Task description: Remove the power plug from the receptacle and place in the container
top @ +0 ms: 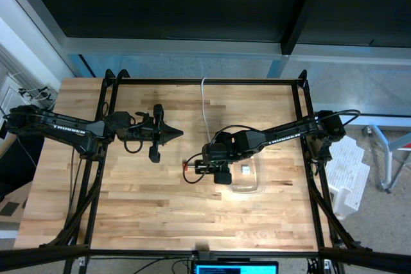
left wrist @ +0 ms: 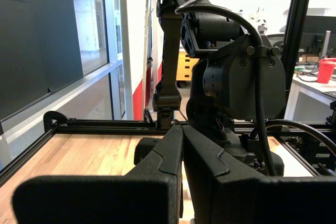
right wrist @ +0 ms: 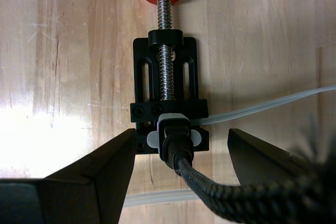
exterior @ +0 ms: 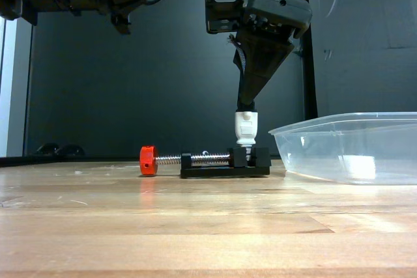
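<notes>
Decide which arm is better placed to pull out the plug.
Right. The right gripper, open, straddles the plug in the socket block beside the tub; the left gripper hangs shut, well away.

Pale wooden plank surface (top: 160, 203), bounded by a black bar frame (top: 205, 82) whose rails run along the far edge and both sides. Small white cube (top: 245, 169), right of the surface's centre. Blue-lit screen (top: 236, 267) at the middle of the near edge, only its top strip in view. White ribbed object (top: 349, 170) (kind not discernible) just beyond the surface's right edge, with grey floor (top: 372, 94) around it. Left wrist view: red cup (left wrist: 326, 70) on a distant desk; yellow cabinet (left wrist: 184, 66) far behind the frame; tall window panes (left wrist: 86, 19).
</notes>
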You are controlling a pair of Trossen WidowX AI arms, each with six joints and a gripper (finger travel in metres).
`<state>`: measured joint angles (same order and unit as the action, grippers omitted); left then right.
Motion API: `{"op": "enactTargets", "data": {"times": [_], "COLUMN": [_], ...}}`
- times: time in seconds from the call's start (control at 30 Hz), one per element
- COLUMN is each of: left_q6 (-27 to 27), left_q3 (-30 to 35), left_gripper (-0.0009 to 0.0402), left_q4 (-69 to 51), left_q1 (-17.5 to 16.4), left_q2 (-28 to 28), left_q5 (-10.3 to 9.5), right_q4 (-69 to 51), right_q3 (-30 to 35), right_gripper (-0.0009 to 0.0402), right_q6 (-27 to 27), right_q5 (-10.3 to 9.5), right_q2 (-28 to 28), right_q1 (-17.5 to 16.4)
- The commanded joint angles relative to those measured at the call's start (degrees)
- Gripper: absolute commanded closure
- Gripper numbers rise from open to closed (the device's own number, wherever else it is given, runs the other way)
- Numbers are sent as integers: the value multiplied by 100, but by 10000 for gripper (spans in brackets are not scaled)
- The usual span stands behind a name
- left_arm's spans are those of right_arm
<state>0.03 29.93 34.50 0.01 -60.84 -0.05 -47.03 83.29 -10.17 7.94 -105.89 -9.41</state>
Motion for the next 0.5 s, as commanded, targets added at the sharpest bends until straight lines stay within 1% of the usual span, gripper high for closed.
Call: {"op": "enactTargets", "data": {"times": [0.03,0.23,0.5], "left_q6": [-2,-2,-2], "left_q3": [2,2,2], "left_gripper": [393,393,393], "left_q4": [2,2,2], "left_q1": [0,-2,-2], "left_q2": [-2,-2,-2], "left_q5": [2,2,2], "right_q4": [7,9,9], "right_q3": [-2,-2,-2], "right_gripper": [179,234,328], "right_q6": [-7,-7,-9], "right_q5": [0,4,4], "right_q2": [0,2,2], "right_q1": [0,0,0]}}
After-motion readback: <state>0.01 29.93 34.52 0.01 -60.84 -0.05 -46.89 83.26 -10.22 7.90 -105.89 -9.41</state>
